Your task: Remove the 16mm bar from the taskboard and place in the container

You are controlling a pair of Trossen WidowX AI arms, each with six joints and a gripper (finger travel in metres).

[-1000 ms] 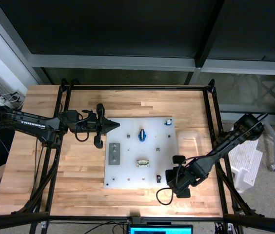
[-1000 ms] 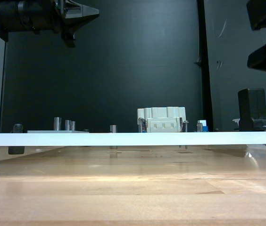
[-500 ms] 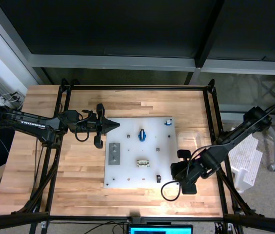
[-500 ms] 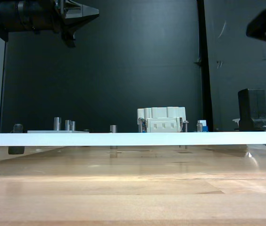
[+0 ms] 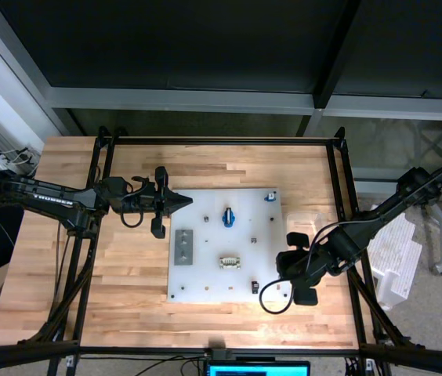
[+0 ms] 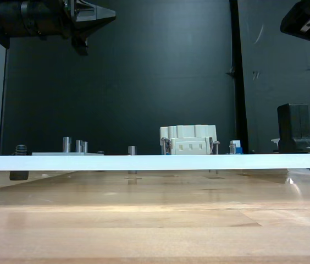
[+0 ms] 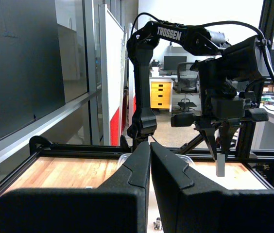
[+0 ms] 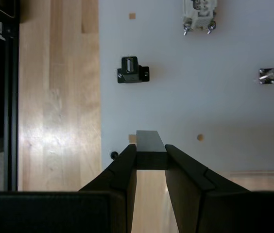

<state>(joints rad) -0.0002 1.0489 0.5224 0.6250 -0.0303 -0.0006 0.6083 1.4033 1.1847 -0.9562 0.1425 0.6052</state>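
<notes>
Grey metal: the 16mm bar [image 8: 150,143] is pinched in the right gripper [image 8: 150,154] above the taskboard's [image 5: 205,266] right edge, near the container [image 5: 313,223]. The left gripper [image 5: 183,201] hangs closed and empty at its far-left corner.

16mm bar [image 8: 150,138]: smooth, dull grey metal, pinched in the right claw.
Right gripper [image 8: 151,149]: matt black plastic, over the board's edge.
Left gripper [image 7: 149,148]: matt black, faintly grainy plastic, fingers pressed together, well apart from the right claw.
Taskboard [image 8: 224,97]: smooth matt white panel beneath the right claw.
Table [image 8: 59,97]: varnished wood with a soft sheen, beside it.
Container [image 5: 306,221]: clear glossy plastic, near the right claw.
</notes>
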